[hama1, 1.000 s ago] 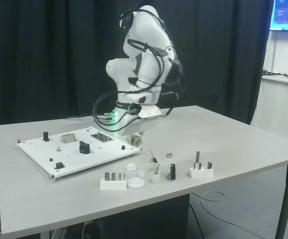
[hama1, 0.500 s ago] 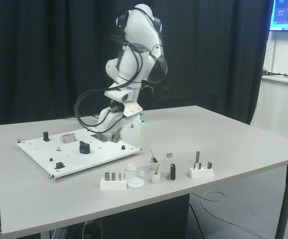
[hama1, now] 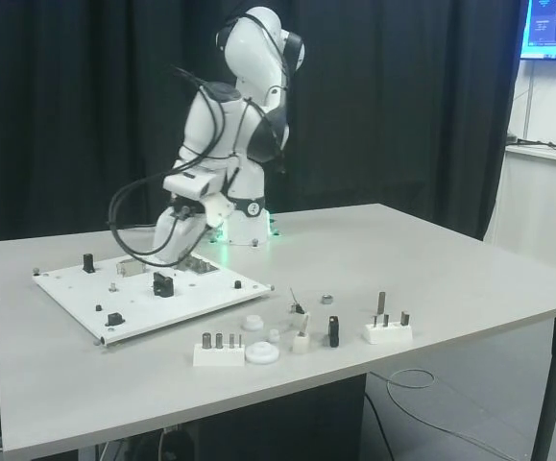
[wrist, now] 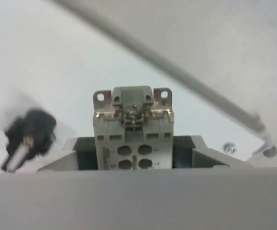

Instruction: Insert waterproof.

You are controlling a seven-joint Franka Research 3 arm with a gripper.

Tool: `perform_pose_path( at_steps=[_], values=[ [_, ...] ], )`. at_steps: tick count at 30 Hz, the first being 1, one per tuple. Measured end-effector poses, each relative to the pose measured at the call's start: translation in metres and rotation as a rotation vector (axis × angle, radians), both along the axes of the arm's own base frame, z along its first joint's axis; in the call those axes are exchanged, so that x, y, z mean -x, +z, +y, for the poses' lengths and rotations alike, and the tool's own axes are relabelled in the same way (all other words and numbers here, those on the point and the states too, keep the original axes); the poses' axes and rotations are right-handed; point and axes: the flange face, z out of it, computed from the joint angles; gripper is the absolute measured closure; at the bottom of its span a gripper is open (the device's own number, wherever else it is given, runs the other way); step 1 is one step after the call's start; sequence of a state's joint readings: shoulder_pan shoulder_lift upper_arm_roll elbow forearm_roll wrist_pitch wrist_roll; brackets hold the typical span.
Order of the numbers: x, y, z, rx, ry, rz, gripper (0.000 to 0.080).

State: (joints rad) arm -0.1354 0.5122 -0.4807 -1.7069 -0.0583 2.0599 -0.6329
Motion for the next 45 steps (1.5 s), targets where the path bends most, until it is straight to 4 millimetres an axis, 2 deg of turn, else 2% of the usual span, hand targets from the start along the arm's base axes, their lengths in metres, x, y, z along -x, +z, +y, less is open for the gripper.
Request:
perform_pose_path(
  at_steps=[10,22,32,40,45],
  values=[
    [0.037,-0.002,-0.038,-0.060,0.174,0.066,0.0488],
    [0.082,0.002,-0.061,-0.139,0.359,0.095,0.0488],
    [0.118,0.002,-0.070,-0.178,0.507,0.075,0.0488],
    [0.136,-0.002,-0.066,-0.235,0.780,0.081,0.0488],
    [0.146,-0.003,-0.065,-0.249,0.891,0.081,0.0488]
  ],
)
